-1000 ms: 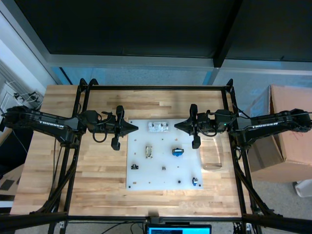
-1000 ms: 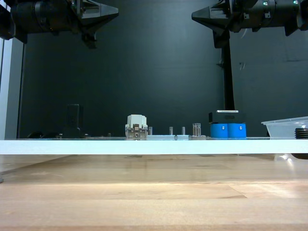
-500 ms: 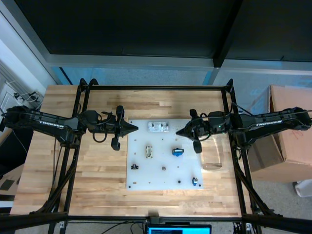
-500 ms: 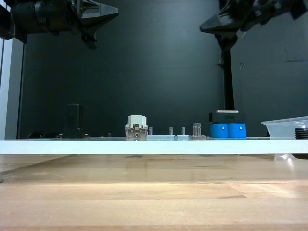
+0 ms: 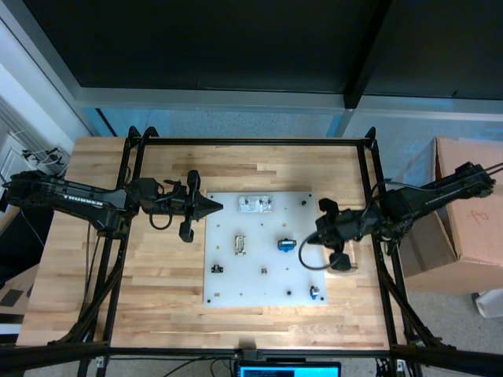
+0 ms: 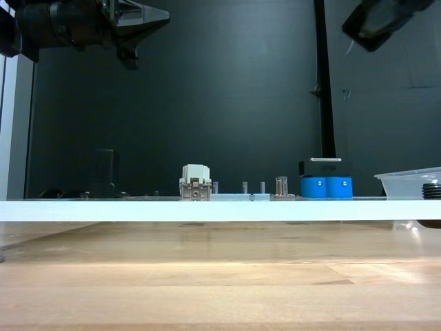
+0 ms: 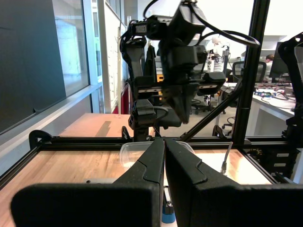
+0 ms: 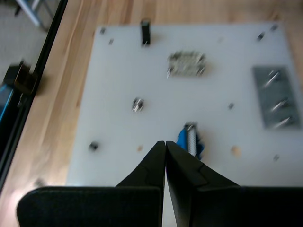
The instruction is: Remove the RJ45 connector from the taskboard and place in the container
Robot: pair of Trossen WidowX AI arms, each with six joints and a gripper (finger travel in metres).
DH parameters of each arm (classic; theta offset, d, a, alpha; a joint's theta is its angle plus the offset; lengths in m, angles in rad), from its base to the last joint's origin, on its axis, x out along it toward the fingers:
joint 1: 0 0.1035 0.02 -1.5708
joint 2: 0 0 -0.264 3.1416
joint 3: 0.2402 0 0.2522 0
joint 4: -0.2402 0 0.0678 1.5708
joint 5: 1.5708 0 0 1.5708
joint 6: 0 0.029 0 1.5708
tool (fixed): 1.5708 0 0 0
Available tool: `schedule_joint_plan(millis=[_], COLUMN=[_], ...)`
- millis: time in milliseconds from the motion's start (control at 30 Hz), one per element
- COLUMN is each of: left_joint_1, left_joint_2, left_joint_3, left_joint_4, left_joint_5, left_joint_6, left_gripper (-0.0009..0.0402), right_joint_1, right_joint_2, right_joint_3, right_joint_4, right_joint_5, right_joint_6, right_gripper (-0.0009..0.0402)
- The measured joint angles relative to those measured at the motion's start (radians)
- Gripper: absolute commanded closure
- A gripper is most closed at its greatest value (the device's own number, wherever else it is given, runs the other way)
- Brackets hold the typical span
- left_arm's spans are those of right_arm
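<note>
From above, the RJ45 connector [image 5: 288, 243] sat in its blue mount [image 5: 281, 247] on the white taskboard [image 5: 236, 292], and neither arm held it. The right claw [image 5: 305, 240] reached in over the board's right side, its tips just beside that mount and pointing at it. The arm behind it hid part of the clear container [image 5: 348, 258], which stood on the worktop [image 5: 149, 298] at the board's right edge. The left claw [image 5: 217, 206] hung over the board's far left corner, well apart from the connector.

Only the low view gave heights. Both claws were high above the board, the right one showing only as a dark shape in the upper corner. It also showed a black ribbed piece [image 6: 432, 187] lying inside the container.

The wrist views settled the grip. The left claw's fingers [image 7: 150, 163] met with nothing between them, the container visible beyond. The right claw's fingers [image 8: 150, 165] were likewise pressed together and empty, above the blurred connector.
</note>
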Motion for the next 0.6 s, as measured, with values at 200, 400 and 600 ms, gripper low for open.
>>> schedule_joint_plan(millis=[200,400,600], left_joint_1=[0.0,0.0,0.0], left_joint_2=[0.0,0.0,0.0], left_joint_3=[0.0,0.0,0.0], left_joint_4=[0.0,0.0,0.0], left_joint_5=[0.0,0.0,0.0], left_joint_6=[0.0,0.0,0.0], left_gripper=[0.0393,0.0393,0.0393], right_joint_1=[0.103,0.192,0.268], right_joint_2=[0.057,0.118,0.177], right_joint_3=[0.073,0.137,0.199], right_joint_4=[-0.131,-0.261,-0.371], right_joint_5=[0.021,0.018,0.015], right_joint_6=[0.108,0.224,0.311], right_gripper=[0.0394,0.0393,0.0393])
